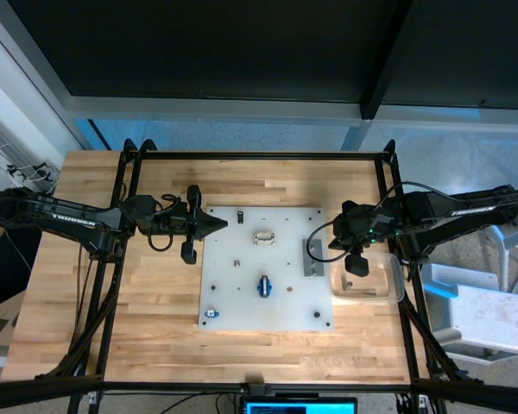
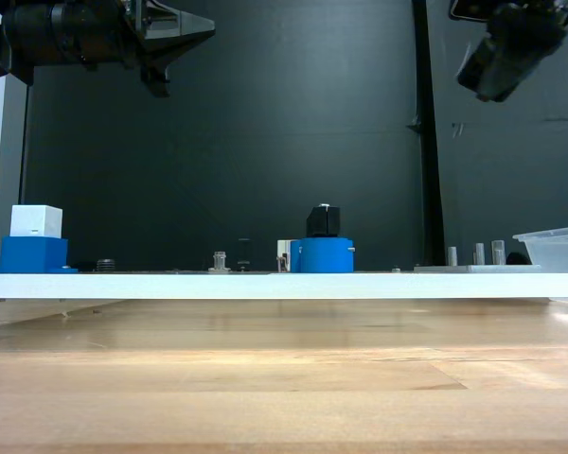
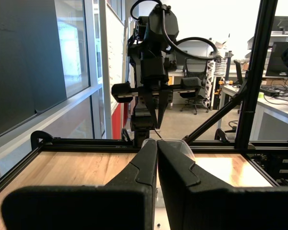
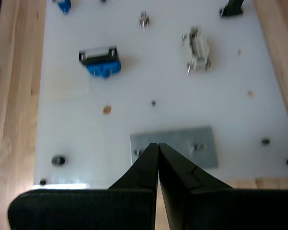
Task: Pick the 16mm cylinder and place it in the taskboard
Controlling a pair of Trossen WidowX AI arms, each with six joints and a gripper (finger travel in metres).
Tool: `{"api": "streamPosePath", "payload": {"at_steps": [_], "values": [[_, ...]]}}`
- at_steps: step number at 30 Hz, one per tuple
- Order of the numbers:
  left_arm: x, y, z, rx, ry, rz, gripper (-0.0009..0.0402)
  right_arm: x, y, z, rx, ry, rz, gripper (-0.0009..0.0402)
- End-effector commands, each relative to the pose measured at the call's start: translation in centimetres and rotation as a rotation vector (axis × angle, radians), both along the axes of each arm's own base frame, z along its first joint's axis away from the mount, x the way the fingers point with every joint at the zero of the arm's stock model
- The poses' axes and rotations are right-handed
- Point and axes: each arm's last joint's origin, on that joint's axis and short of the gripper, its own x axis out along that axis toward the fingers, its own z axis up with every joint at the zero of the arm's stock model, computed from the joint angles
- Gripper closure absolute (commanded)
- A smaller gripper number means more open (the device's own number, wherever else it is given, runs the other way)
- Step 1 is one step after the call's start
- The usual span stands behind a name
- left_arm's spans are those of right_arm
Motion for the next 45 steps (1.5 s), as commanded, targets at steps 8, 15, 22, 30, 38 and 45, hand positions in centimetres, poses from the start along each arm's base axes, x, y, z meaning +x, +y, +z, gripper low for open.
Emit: {"api": "streamPosePath", "payload": {"at_steps": [8, 15, 22, 30, 38, 45], "values": [[0.0, 0.0, 0.0, 0.000, 0.000, 0.000, 0.0393, -0.8, 1.2, -1.2, -0.002, 0.184, 0.024, 0.0393], [0.0, 0.0, 0.0, 0.000, 0.000, 0.000, 0.0393, -0.9, 2.3, -1.8, 0.007, 0.265, 0.028, 0.0393], [0.0, 0.0, 0.0, 0.000, 0.000, 0.000, 0.0393, -1.1, 3.9, -2.5, 0.005, 0.329, 0.056, 0.0393], [0.0, 0.0, 0.0, 0.000, 0.000, 0.000, 0.0393, -0.8, 5.1, -3.3, -0.011, 0.389, 0.073, 0.0393], [0.0, 0.0, 0.0, 0.000, 0.000, 0.000, 0.0393, -0.3, 5.5, -4.2, -0.034, 0.429, 0.077, 0.0392], [0.0, 0.0, 0.0, 0.000, 0.000, 0.000, 0.0393, -0.6, 5.5, -4.8, -0.046, 0.449, 0.083, 0.0368]]}}
